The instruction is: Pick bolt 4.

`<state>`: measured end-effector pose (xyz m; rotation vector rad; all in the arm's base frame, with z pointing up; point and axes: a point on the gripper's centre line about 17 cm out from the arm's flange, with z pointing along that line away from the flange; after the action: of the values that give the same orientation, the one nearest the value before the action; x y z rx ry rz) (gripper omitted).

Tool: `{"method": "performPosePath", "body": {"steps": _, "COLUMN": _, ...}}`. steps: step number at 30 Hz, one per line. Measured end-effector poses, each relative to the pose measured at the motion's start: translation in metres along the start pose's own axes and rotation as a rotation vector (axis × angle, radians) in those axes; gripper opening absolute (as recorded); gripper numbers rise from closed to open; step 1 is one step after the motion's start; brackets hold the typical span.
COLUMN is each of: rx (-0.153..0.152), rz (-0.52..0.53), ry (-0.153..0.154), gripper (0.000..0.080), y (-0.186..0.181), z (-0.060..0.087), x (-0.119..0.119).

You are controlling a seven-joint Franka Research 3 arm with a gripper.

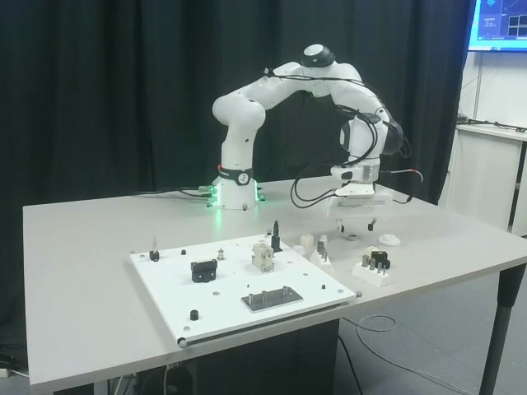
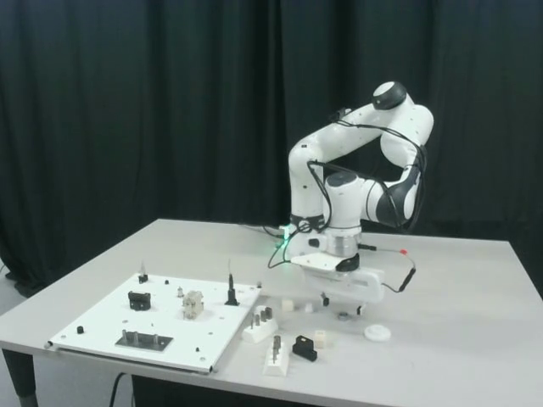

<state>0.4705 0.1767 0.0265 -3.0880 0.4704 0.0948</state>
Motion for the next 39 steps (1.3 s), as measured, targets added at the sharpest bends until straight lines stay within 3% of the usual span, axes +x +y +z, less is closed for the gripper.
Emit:
{"method": "performPosePath", "body": {"steps": 25, "rx": 0.008, "rz": -0.053, "ry": 0.0, "gripper": 0.08, "y": -0.012, "z": 0.008, "x": -0.015}}
{"method": "performPosePath", "body": {"steps": 39, "rx": 0.017, "rz": -0.034, "ry": 0.064, "gripper": 0.08, "y": -0.013, "z": 0.013, "x": -0.01}}
